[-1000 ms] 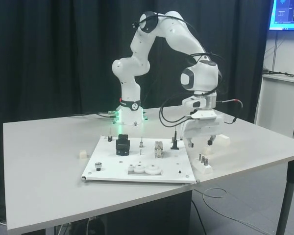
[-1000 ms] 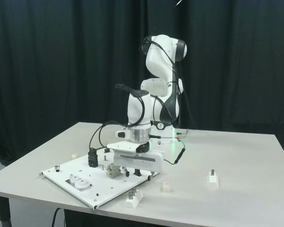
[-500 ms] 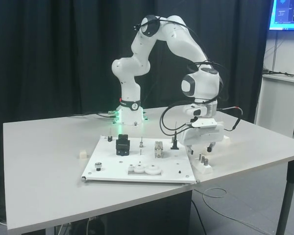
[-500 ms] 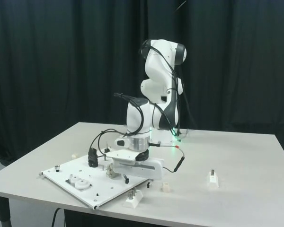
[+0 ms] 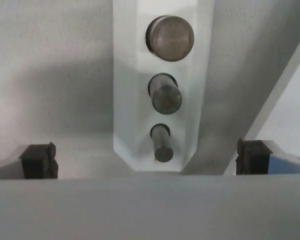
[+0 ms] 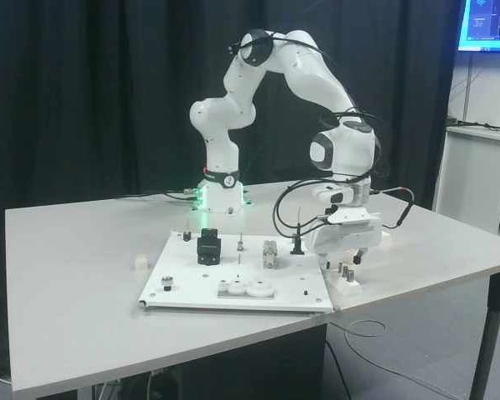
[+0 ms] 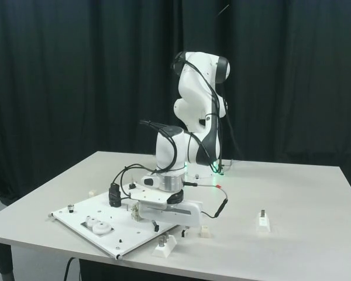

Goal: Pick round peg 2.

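A white peg holder [image 5: 126, 75] carries three grey round pegs in a row: a wide one [image 5: 170, 38], a middle one [image 5: 166, 95] and a thin one [image 5: 162, 145]. My gripper [image 5: 145, 159] is open just above the holder, its black fingertips [image 5: 37, 160] standing wide to either side of the row, closest to the thin peg. In the first room view the gripper [image 6: 342, 260] hangs right over the holder [image 6: 345, 283] at the table's front edge, beside the board. The second room view shows the gripper [image 7: 168, 227] low over the holder [image 7: 164, 246].
A white assembly board [image 6: 192, 279] lies next to the holder, carrying a black block [image 6: 208, 248], white gears [image 6: 247, 289] and small upright parts. Small white blocks [image 6: 139, 262] [image 7: 205, 232] and another white holder [image 7: 262, 221] sit on the grey table [image 6: 75, 275].
The arm has come down and forward over the last second, bringing the open gripper from above the board's edge to just over the peg holder.
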Controlling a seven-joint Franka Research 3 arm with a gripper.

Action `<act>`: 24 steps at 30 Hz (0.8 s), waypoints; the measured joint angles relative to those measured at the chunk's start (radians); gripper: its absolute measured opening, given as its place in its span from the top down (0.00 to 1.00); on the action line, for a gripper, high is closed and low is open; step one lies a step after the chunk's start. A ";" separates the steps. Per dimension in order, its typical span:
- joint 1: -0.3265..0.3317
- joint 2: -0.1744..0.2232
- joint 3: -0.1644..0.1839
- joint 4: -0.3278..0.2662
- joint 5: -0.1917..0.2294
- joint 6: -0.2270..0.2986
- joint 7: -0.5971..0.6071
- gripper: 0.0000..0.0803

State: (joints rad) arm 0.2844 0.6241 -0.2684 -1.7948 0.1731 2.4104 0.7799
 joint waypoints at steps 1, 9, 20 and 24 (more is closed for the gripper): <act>-0.001 0.001 0.001 0.002 0.000 0.000 0.000 0.00; -0.006 0.013 0.006 0.015 0.000 0.000 0.000 0.00; -0.016 0.027 0.012 0.030 0.000 0.001 0.000 0.13; -0.017 0.030 0.012 0.034 0.000 0.001 -0.004 0.13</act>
State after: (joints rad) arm 0.2669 0.6545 -0.2559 -1.7607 0.1730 2.4110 0.7757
